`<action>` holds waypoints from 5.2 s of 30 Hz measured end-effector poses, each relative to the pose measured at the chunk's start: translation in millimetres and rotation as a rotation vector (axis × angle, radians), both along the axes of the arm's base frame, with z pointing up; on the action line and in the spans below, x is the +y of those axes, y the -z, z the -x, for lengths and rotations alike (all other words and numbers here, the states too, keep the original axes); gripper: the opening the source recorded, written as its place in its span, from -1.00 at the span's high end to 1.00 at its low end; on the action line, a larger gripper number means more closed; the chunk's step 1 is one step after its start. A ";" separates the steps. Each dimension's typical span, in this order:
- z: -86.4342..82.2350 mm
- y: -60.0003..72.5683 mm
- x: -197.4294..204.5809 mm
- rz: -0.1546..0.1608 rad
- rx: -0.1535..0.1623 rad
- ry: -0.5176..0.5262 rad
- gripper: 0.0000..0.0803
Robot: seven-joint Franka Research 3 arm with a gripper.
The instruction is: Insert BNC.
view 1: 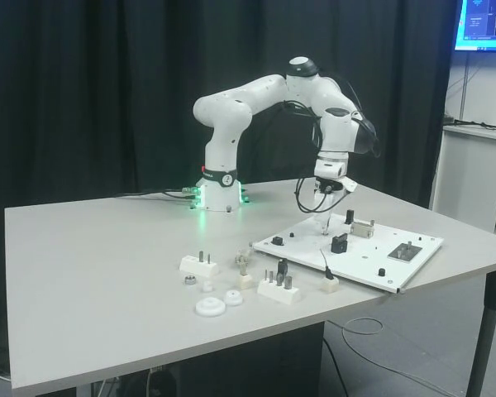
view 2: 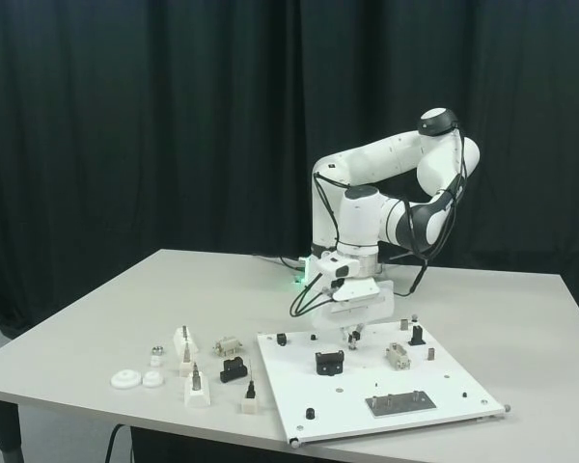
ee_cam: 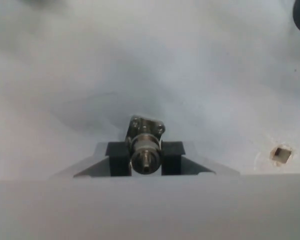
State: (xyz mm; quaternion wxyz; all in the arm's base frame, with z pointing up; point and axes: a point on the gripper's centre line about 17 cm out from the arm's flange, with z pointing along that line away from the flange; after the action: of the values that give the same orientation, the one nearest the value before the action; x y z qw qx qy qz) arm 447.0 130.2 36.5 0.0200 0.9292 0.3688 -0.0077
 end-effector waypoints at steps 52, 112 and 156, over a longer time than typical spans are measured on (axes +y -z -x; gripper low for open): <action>-0.7 -0.2 -0.7 -0.012 0.042 -0.469 0.69; -2.3 -0.8 -0.8 0.003 0.088 -0.938 0.69; -3.9 -1.1 -2.7 0.029 0.113 -1.236 0.69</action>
State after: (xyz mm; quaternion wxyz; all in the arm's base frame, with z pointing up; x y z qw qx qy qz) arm 450.8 127.6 37.6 0.0136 0.5417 0.8391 -0.0489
